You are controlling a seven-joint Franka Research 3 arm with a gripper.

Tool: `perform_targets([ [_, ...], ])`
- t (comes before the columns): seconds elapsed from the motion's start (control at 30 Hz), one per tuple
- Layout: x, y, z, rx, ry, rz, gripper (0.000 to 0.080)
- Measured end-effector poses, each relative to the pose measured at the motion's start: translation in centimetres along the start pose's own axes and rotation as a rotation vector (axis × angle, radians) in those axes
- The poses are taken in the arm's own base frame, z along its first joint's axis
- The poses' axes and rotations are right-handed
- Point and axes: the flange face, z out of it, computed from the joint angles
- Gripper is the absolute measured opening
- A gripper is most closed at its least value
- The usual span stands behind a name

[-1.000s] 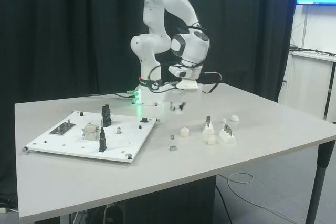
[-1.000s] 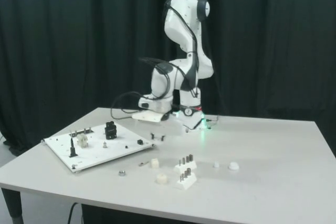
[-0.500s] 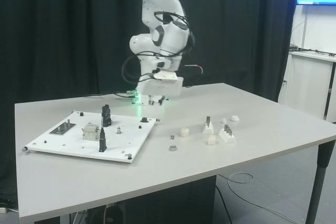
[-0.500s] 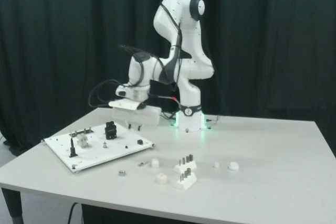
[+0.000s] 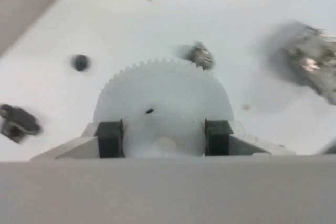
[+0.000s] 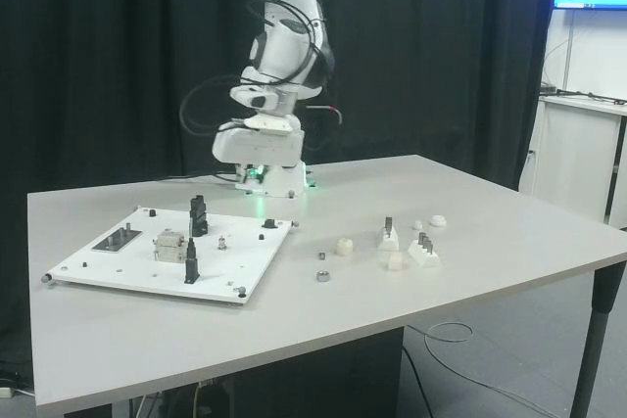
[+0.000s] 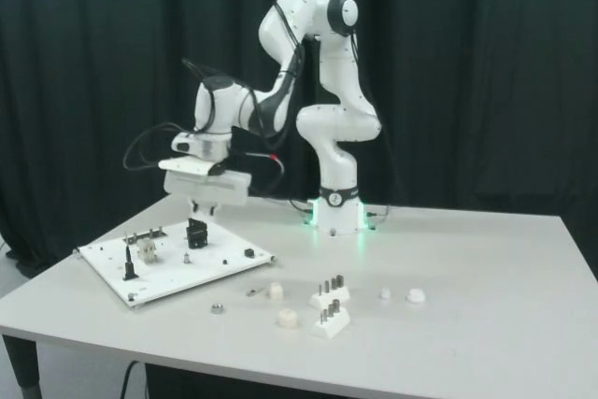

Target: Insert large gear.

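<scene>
The large white gear (image 5: 163, 100), toothed around its rim, is clamped between my two black finger pads (image 5: 110, 139). My gripper (image 5: 164, 139) is shut on it and hangs in the air above the white assembly board (image 5: 157, 19). From the room views, the gripper (image 6: 255, 175) (image 7: 204, 208) hovers over the far part of the board (image 6: 147, 271) (image 7: 173, 282), near a black upright block (image 7: 196, 232). A small metal peg (image 5: 199, 55) on the board shows just beyond the gear's rim in the wrist view.
The board carries black fixtures (image 6: 198, 215), a black post (image 6: 190, 263) and a grey plate (image 6: 116, 239). Loose white parts (image 6: 345, 247) (image 6: 424, 253) (image 6: 436, 221) and a small nut (image 6: 321, 275) lie on the grey table to the right. The arm's base (image 6: 279, 178) stands behind.
The arm has swung left, from beside the loose parts in front of its base to above the far side of the board, with the gear still held.
</scene>
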Motion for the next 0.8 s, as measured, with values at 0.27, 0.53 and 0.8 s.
perform_targets([
  [0.27, 1.4, 4.4, -0.3, -0.011, 0.016, -0.057, 0.033],
  [0.53, 2.8, 8.5, -0.1, -0.025, 0.042, -0.119, 0.033],
  [0.8, 4.3, 12.2, 0.7, -0.061, 0.061, -0.196, 0.033],
])
